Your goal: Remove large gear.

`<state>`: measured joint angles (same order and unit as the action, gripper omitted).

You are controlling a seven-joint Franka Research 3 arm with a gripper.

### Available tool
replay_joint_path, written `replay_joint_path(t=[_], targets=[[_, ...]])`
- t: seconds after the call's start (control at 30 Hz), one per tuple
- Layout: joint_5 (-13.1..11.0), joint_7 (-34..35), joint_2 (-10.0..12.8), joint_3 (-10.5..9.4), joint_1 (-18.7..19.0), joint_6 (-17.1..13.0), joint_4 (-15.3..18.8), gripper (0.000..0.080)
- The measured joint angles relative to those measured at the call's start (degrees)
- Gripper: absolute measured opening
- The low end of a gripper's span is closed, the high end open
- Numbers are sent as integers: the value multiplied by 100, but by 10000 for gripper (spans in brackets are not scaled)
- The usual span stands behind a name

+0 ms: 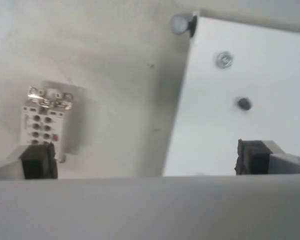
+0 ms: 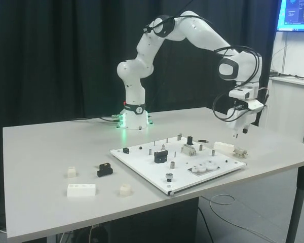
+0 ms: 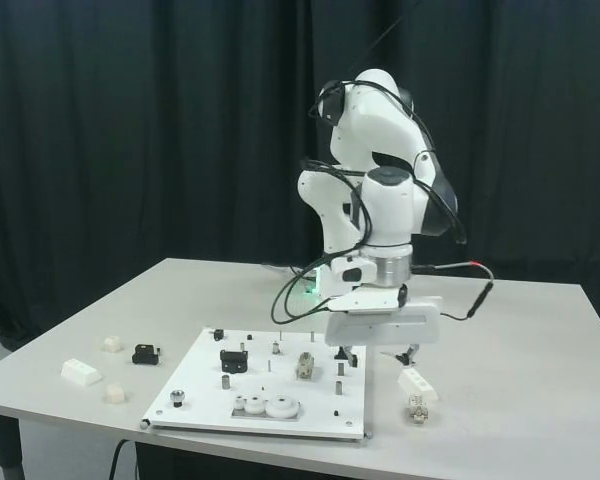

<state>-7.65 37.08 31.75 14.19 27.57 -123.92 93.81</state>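
White Franka arm reaching out over grey table (image 2: 50, 152), wrist hanging above the table's far corner area, off the edge of white assembly board (image 2: 142, 154). Gripper (image 2: 239, 132) hovering in air, holding nothing; jaws spread wide in wrist view, black fingertips (image 1: 38, 161) well apart w/ bare table and board corner showing between them. Sitting directly below: small white connector block (image 1: 44, 120) w/ metal clip, on table just beside the board, not on it.

Large gear (image 2: 209, 165) resting flat on the board, near its front edge, last in a short row of white gears (image 3: 265, 405); axis pointing straight up. Same gear showing in second room view (image 3: 280, 407) as the biggest disc of the row. Not appearing in wrist view at all.

Key relation, as a judgement: gear lying well apart from the jaws, lower and back across the board toward its front edge. Needing a sideways shift over the board first, then a straight vertical descent, jaws straddling the gear's rim. Approx. start of task; gear untouched, still seated.
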Motion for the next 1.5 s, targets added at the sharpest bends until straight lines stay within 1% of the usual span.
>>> replay_joint_path(t=[0.13, 0.27, 0.63, 1.13, 1.5], targets=[[-186, -663, 0, 0, -151, 2, -27, 800], [-306, -1037, 0, 1, -298, -5, -35, 800], [-360, -2073, 24, 1, -677, -43, -36, 800], [-360, -2958, 134, 65, -1163, -69, -36, 800], [-358, -3086, 195, 69, -1286, -84, -70, 800]])
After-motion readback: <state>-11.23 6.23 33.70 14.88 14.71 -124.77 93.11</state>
